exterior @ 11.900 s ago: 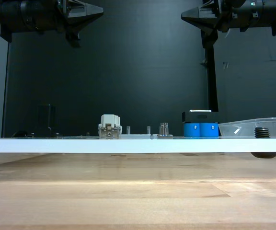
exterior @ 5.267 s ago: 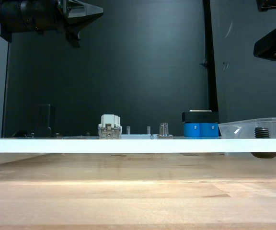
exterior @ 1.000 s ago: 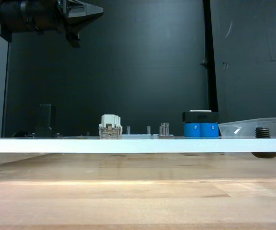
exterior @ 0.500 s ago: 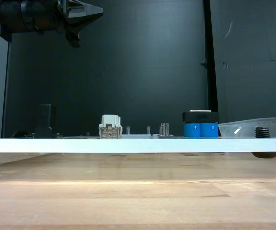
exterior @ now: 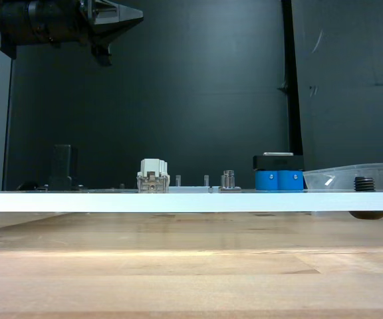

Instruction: Remove the RJ45 connector from the taskboard and place in the container

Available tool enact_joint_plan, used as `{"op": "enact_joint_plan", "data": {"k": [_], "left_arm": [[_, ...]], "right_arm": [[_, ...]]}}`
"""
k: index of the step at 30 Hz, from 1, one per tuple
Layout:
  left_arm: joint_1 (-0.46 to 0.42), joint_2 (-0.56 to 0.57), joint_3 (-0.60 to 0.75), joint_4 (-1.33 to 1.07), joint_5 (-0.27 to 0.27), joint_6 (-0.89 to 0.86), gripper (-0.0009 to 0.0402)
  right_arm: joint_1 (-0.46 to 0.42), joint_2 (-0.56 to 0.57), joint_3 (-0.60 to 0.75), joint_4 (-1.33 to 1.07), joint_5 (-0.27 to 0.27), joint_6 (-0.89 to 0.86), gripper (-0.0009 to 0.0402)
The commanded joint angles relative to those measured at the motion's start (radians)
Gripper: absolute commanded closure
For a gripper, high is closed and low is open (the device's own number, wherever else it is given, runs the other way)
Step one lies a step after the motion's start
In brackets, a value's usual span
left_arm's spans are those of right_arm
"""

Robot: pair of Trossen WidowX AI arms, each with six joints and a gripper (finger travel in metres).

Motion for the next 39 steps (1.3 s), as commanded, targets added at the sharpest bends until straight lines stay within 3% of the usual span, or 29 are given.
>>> {"op": "enact_joint_plan", "data": {"k": [1,6,19,31,39], "left_arm": [[0.000,0.000,0.000,0.000,0.000,0.000,0.0393],[0.000,0.000,0.000,0.000,0.000,0.000,0.0393],[0.000,0.000,0.000,0.000,0.000,0.000,0.0393],[0.000,0.000,0.000,0.000,0.000,0.000,0.0393],[0.000,0.000,0.000,0.000,0.000,0.000,0.0393]], "right_arm": [[0.001,0.000,-0.006,0.005,0.000,-0.003,0.0221],[0.001,-0.001,-0.006,0.004,-0.003,-0.020,0.0252],[0.000,-0.030,0.042,-0.085,0.000,-0.055,0.0396],[-0.018,-0.146,0.166,-0.363,0.018,-0.080,0.0392],[-0.171,-0.246,0.252,-0.520,0.090,-0.225,0.0393]]}}
